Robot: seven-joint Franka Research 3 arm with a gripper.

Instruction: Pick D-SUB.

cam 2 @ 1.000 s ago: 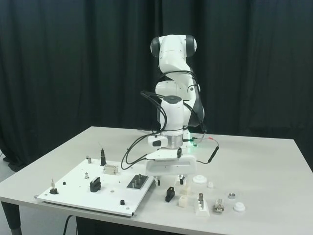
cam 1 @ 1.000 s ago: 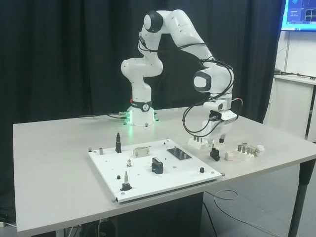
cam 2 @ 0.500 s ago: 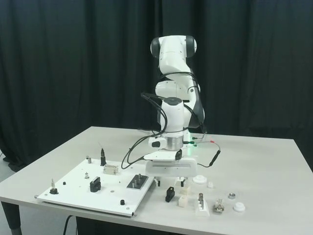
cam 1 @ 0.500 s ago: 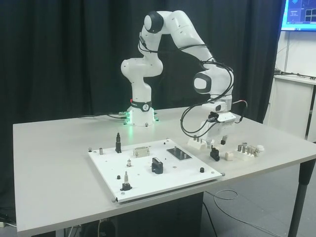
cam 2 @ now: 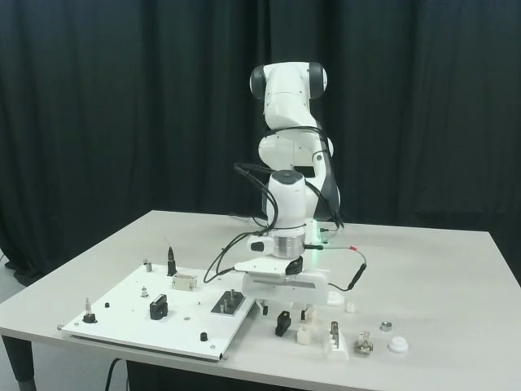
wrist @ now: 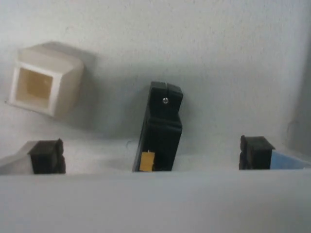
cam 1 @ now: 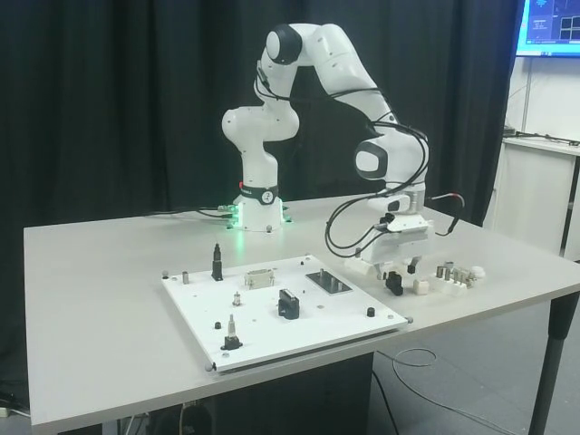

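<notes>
D-SUB (wrist: 160, 128): a black, elongated connector block lying flat on the grey table (cam 1: 109, 299), not held. In the first room view it sits right of centre, D-SUB (cam 1: 395, 284), just off the right edge of the white board (cam 1: 272, 313). In the second room view it is lower centre, D-SUB (cam 2: 283, 322), between the board (cam 2: 122, 314) and the loose small parts.

Gripper (wrist: 150, 155) is wide open and holds nothing. The wrist view shows both black fingertips (wrist: 46, 156) well apart, one on each side of the block, neither touching it. The room views put the gripper (cam 1: 399, 267) directly over the part, low and close to the table; same in the second room view, gripper (cam 2: 284, 310).

Key relation: the D-SUB lies straight below, roughly midway between the fingers. Its long axis runs across the line joining the fingertips, slightly tilted off square. Judgement: the fingers would close on the narrow width, so the next move looks like a straight descent and then a close. A small wrist turn may help square the grasp.

White cube (wrist: 46, 80), hollow with its open face up, rests near the D-SUB without touching it. It also shows in the first room view, cube (cam 1: 421, 286). Risk: one finger could nudge it on the way down. How high the fingertips are above the table cannot be told.
</notes>
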